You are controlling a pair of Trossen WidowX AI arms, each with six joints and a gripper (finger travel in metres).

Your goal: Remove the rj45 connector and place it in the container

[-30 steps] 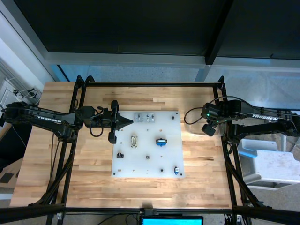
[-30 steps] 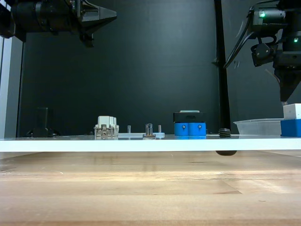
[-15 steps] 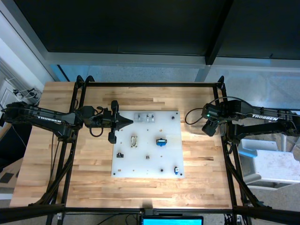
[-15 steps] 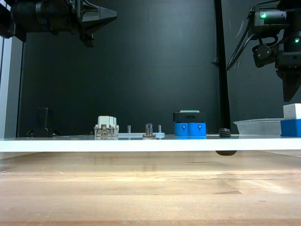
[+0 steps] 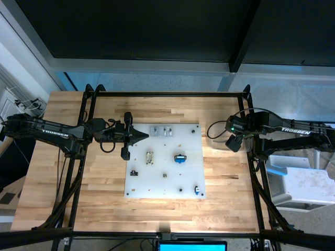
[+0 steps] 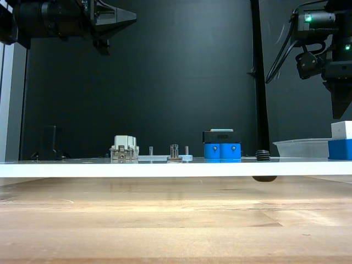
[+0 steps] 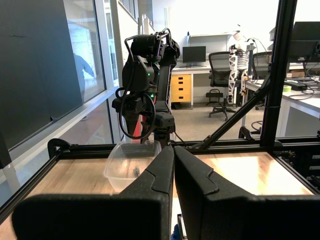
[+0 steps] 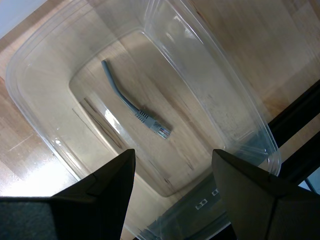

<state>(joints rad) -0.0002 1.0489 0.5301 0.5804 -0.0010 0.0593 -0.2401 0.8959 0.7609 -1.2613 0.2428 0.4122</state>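
Since the rj45 connector (image 8: 161, 130) is lying loose inside the container (image 8: 220, 100), progress: the task is looking all but finished.
rj45 connector: it is lying flat on the tub's floor with its short grey cable stub (image 8: 120, 92), and neither finger is touching it.
container: the clear tub is sitting on the wooden table (image 5: 104, 209), just right of the white board (image 5: 188, 178), beside the board's far right corner.
right gripper (image 8: 173, 152): it is hanging above the container and pointing down into it, with its fingers spread wide and gripping nothing.
left gripper (image 7: 173, 147): it is hovering high over the board's far left edge and pointing right, with its fingers pressed together on nothing.
done: judging by where the plug is resting, both the removal from the board and the drop into the tub are appearing complete.
left: likely nothing is remaining but drawing the right arm clear of the tub.
watch: the open fingers are hanging between the tub's walls as seen from above, so a level pull-away is risking a nudge to the rim.
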